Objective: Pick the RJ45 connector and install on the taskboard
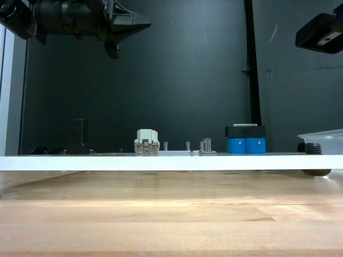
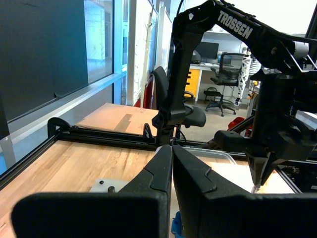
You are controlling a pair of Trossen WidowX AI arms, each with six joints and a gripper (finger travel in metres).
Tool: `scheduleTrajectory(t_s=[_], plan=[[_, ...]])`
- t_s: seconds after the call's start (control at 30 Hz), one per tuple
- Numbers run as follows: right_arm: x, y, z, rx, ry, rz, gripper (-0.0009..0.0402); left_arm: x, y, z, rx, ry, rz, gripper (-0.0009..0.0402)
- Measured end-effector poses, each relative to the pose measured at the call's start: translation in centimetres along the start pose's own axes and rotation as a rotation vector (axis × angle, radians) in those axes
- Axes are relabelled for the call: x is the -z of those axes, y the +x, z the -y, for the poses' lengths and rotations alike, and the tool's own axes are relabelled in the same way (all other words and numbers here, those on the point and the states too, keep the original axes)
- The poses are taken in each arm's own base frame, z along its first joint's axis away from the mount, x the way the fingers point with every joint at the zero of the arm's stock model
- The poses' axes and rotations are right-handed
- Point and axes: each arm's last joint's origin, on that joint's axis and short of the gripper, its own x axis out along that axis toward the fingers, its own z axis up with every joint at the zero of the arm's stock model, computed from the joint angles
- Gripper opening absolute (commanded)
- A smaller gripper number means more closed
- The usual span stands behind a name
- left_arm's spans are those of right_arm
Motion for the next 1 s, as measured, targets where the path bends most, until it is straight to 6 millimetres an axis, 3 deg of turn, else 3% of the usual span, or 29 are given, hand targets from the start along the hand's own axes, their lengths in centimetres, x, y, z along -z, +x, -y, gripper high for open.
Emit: scheduleTrajectory(t_s=[1.0], plan=[[0.37, 0.68, -0.1, -0.011, -0.003, -0.012, 0.0, 0.01, 0.0, 0.0, 0.0, 0.0, 0.0, 0.0]])
